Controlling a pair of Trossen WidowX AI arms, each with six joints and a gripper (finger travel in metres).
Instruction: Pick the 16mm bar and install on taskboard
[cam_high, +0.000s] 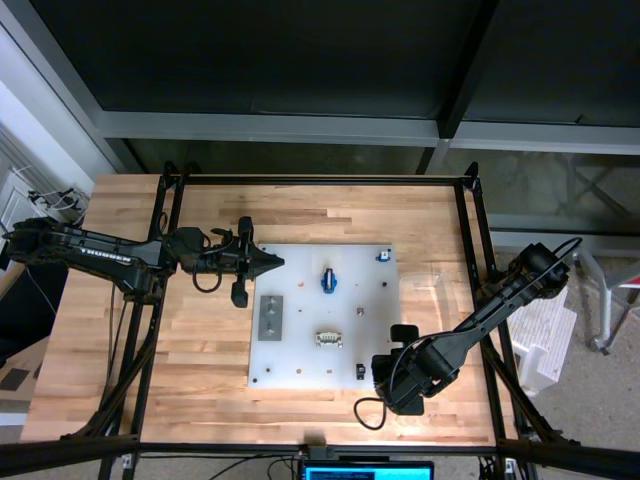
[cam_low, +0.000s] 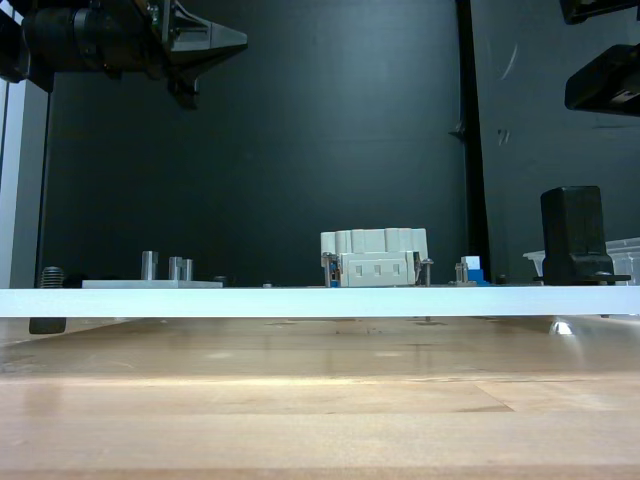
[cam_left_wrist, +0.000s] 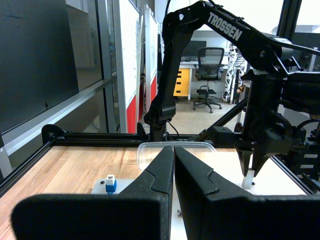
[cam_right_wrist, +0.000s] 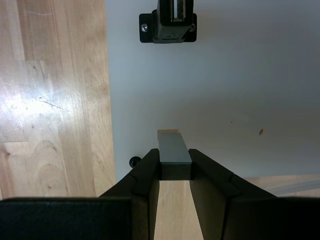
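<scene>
The white taskboard lies mid-table and shows edge-on in the low view. In the right wrist view my right gripper is shut on the 16mm bar, a short grey rod pinched between its fingers. It hangs over the board's right edge by the near right corner, a little way from a black fitting. From above, the right gripper sits at that corner. My left gripper hovers shut and empty over the board's far left edge, high above the board.
The board carries a grey metal block, a blue connector, a beige connector and the black fitting. A clear plastic tray lies right of the board. A black frame rims the wooden table.
</scene>
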